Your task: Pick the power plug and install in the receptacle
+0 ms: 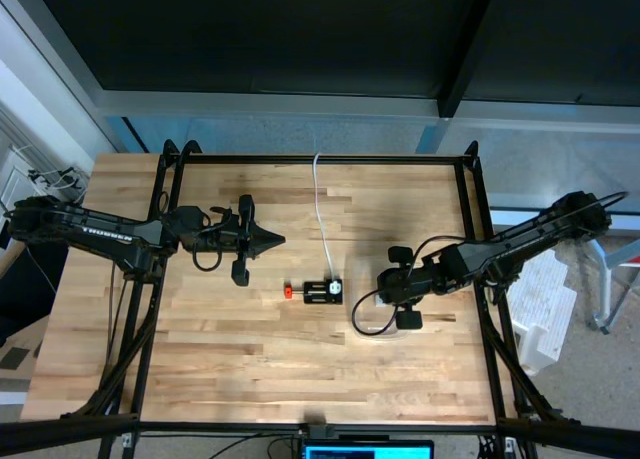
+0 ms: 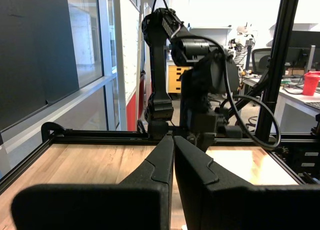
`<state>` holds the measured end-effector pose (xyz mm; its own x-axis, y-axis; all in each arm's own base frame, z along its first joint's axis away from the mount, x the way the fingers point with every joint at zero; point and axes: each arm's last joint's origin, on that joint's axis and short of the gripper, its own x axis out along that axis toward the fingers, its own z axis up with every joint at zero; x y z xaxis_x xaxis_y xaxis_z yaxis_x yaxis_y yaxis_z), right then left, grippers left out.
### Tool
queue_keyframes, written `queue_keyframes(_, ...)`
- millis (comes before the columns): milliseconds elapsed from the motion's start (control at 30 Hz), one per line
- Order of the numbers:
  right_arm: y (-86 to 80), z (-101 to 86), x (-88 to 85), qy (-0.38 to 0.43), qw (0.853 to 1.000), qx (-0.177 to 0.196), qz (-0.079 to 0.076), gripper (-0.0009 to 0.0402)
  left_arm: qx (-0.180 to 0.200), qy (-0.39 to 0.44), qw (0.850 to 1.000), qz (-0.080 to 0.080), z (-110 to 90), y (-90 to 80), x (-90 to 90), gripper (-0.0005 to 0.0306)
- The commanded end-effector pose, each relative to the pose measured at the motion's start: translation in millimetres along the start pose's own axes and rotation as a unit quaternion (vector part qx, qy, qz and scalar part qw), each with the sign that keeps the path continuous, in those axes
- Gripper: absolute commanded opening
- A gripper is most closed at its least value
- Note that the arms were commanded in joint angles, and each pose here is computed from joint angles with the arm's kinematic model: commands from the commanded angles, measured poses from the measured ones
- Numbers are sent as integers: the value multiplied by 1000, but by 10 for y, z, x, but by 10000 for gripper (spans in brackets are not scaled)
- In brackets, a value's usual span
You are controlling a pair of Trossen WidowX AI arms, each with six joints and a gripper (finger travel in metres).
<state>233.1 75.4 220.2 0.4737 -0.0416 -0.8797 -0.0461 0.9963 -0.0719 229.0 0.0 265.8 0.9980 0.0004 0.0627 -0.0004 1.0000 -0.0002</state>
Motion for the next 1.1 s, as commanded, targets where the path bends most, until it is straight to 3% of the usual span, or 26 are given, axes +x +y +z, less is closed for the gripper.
queue_keyframes(33, -17, 73, -107, -7, 1000, -8, -11, 0, 0, 0, 1000, 0, 0, 1, 0, 0)
queue_keyframes(300, -29, 209, -293, -13, 1000, -18, -9, 0, 0, 0, 1000, 0, 0, 0, 0, 0)
queue_keyframes(567, -99, 340, -301, -19, 1000, -5, -16, 0, 0, 0, 1000, 0, 0, 0, 0, 0)
queue_keyframes(900, -149, 766, -78, -8, 999, 4, -31, 0, 0, 0, 1000, 0, 0, 1, 0, 0)
queue_keyframes(1100, -114, 981, 88, -6, 999, 3, -33, 0, 0, 0, 1000, 0, 0, 0, 0, 0)
